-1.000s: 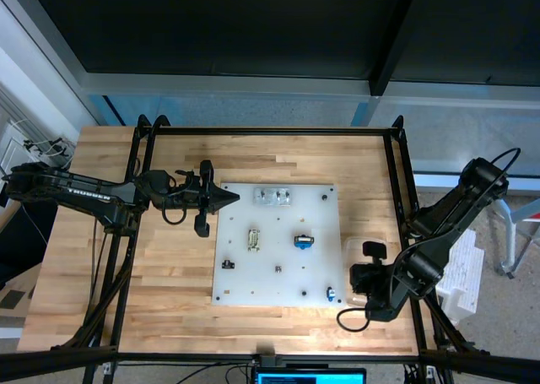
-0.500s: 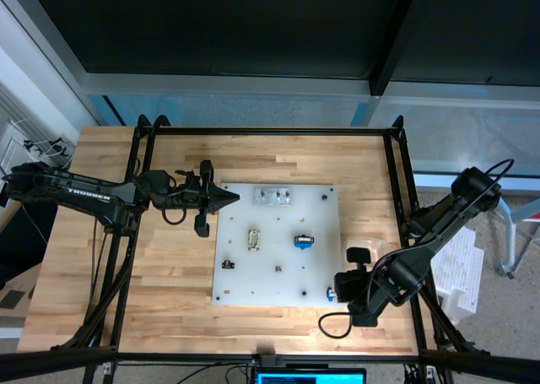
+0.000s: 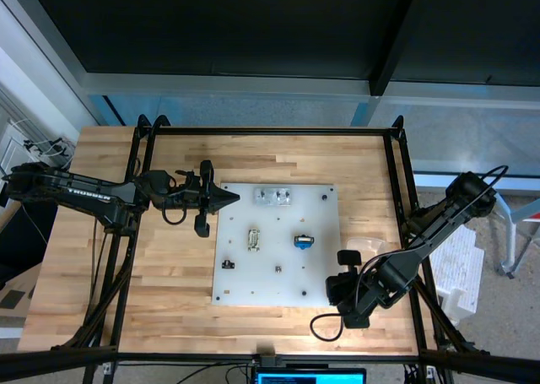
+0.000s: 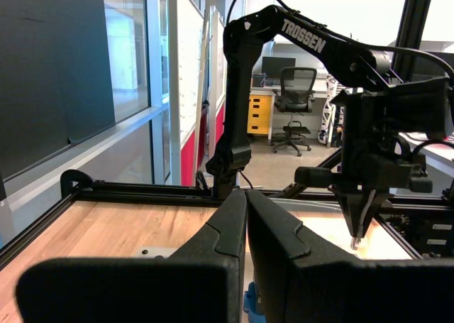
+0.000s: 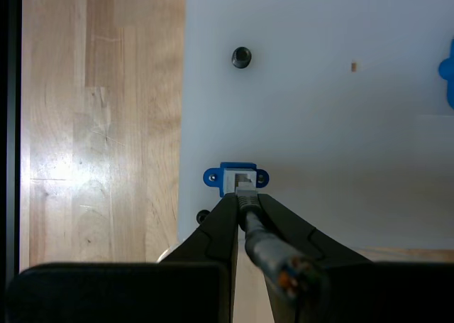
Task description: Pick the RJ45 connector and install on taskboard
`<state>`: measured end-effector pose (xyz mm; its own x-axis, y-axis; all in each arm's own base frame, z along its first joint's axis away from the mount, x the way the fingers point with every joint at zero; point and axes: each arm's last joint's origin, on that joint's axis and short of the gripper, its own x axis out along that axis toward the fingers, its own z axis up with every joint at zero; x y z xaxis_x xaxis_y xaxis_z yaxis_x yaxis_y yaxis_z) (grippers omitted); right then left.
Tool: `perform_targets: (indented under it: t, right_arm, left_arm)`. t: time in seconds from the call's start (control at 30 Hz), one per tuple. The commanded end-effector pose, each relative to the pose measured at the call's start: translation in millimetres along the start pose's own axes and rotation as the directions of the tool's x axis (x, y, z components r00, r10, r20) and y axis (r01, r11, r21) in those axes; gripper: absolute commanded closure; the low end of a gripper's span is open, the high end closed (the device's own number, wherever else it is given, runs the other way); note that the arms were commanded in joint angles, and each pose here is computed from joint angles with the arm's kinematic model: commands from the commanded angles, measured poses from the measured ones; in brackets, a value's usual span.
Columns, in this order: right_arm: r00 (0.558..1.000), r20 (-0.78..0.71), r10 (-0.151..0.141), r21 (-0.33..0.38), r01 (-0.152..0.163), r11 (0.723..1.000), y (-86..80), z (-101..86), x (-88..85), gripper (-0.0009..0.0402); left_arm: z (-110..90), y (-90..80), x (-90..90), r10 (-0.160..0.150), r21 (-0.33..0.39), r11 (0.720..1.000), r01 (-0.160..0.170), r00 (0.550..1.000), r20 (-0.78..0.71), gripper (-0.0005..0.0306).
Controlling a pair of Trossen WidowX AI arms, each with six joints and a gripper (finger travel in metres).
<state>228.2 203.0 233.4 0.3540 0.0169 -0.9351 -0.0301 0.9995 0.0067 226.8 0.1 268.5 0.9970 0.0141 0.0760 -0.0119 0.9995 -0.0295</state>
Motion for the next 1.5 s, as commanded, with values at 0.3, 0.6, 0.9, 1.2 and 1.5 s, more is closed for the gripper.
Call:
perform_targets:
  t: [0.3,0.6,0.9,1.2,1.5]
  right_arm:
    - [1.0,-0.001,-0.006,0.011,0.006,1.0,-0.2,-1.0,3.5,0.0393]
    - [1.0,-0.011,0.003,0.015,-0.003,1.0,2.2,-1.0,10.2,0.0393]
    - [1.0,-0.011,0.002,0.034,-0.002,0.999,1.5,-2.5,13.2,0.0393]
    - [1.0,-0.004,-0.012,0.034,0.012,0.999,-0.2,-1.7,13.9,0.0393]
    - [1.0,-0.001,-0.009,0.036,0.009,0.999,-0.4,-2.3,15.7,0.0393]
  left_arm:
    - [0,0.0,0.1,0.0,0.0,1.0,0.0,1.0,0.0,0.03]
    - [0,0.0,0.1,0.0,0.0,1.0,0.0,1.0,0.0,0.03]
    - [0,0.0,0.0,0.0,0.0,1.0,0.0,1.0,0.0,0.03]
    - [0,0.0,0.1,0.0,0.0,1.0,0.0,1.0,0.0,0.03]
    - [0,0.0,0.1,0.0,0.0,1.0,0.0,1.0,0.0,0.03]
